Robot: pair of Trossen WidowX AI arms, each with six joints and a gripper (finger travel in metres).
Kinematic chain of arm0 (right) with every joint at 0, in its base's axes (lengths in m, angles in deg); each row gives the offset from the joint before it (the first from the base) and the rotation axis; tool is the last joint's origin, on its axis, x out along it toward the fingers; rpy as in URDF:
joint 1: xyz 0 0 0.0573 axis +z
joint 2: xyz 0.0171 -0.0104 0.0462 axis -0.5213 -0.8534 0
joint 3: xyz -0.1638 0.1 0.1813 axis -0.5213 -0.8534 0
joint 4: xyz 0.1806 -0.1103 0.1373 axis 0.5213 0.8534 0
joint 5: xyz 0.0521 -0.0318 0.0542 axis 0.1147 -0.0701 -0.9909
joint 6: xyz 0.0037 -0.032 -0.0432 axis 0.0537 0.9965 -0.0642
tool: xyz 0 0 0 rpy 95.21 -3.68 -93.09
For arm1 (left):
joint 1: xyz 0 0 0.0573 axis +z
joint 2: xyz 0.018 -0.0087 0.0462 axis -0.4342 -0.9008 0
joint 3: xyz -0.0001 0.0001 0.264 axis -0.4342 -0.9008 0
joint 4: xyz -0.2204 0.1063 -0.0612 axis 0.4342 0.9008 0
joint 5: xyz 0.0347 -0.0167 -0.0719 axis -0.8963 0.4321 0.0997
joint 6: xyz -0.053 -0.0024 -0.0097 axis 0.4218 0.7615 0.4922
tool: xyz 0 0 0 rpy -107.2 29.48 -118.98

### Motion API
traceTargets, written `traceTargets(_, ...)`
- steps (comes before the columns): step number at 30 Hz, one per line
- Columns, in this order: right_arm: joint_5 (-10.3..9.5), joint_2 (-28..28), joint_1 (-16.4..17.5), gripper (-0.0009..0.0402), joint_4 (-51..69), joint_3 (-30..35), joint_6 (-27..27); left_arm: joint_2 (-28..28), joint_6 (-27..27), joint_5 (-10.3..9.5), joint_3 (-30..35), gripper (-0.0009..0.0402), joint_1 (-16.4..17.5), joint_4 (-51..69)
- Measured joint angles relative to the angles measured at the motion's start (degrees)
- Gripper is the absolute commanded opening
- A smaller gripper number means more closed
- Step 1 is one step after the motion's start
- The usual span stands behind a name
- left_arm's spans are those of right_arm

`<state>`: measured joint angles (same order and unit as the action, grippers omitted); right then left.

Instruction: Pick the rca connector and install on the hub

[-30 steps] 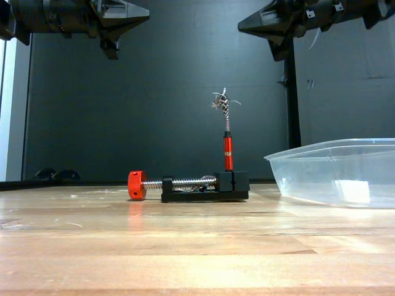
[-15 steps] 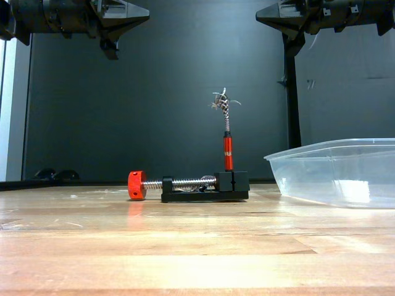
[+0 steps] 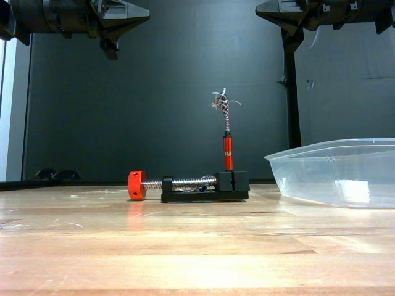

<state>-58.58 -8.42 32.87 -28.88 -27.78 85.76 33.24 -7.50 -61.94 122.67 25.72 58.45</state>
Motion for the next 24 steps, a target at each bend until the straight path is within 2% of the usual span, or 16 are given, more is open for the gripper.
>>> traceTargets(24, 0.52, -0.02, 0.02, 0.0, 0.92, 0.07, 0.2, 0.0, 0.0, 0.02, 0.0, 0.0, 0.0, 0.0)
